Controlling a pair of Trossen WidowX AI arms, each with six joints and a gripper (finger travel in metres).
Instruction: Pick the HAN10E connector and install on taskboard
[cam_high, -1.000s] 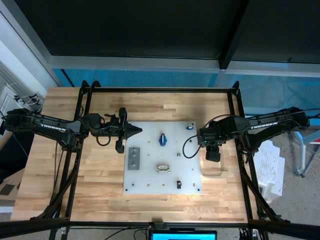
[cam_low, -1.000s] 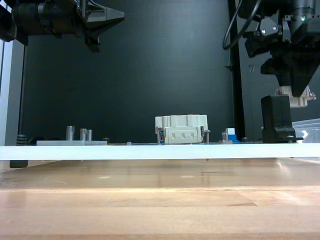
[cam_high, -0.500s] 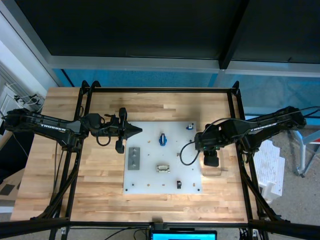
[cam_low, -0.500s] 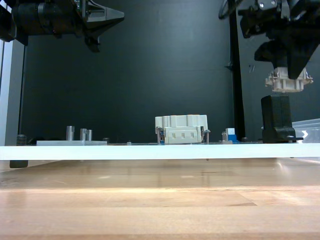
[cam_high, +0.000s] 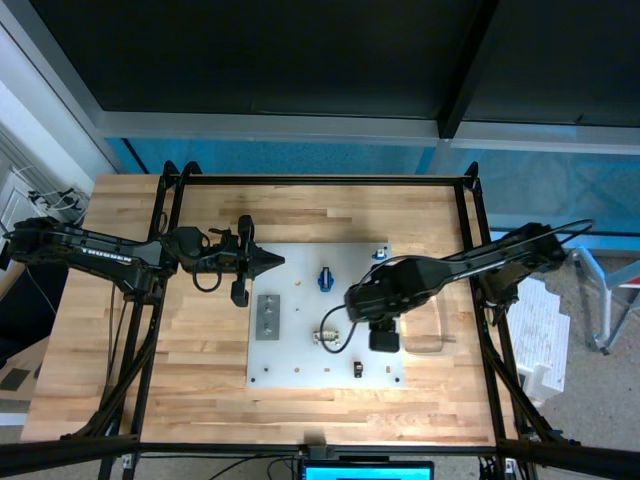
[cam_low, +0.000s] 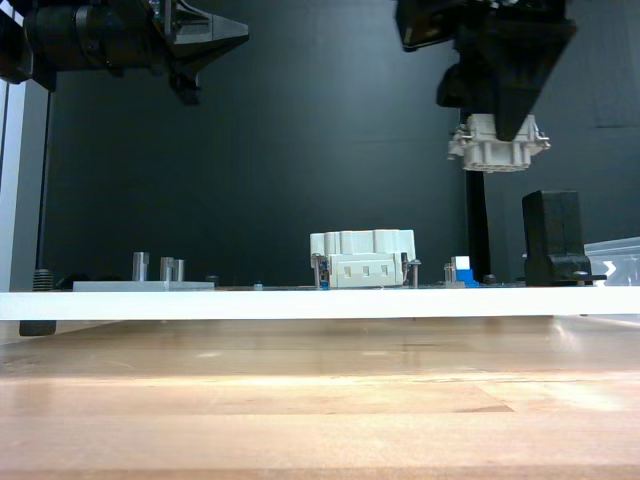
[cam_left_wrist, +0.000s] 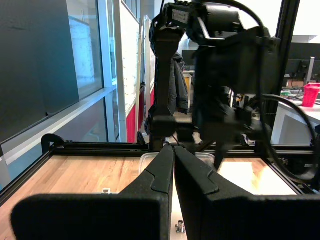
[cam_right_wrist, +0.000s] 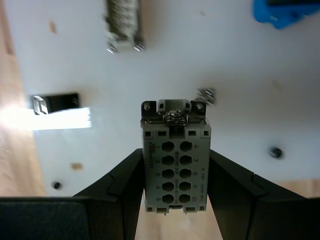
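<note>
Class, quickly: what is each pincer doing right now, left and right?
Left pincer: closed, empty, raised over the taskboard's far left corner.
Right pincer: closed on the HAN10E connector, above the taskboard.

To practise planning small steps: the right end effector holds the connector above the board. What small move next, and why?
Probably carry the HAN10E connector left over the tan socket: the right end effector holds it above the taskboard, right of that socket. The left end effector hangs over the board's left edge.
</note>
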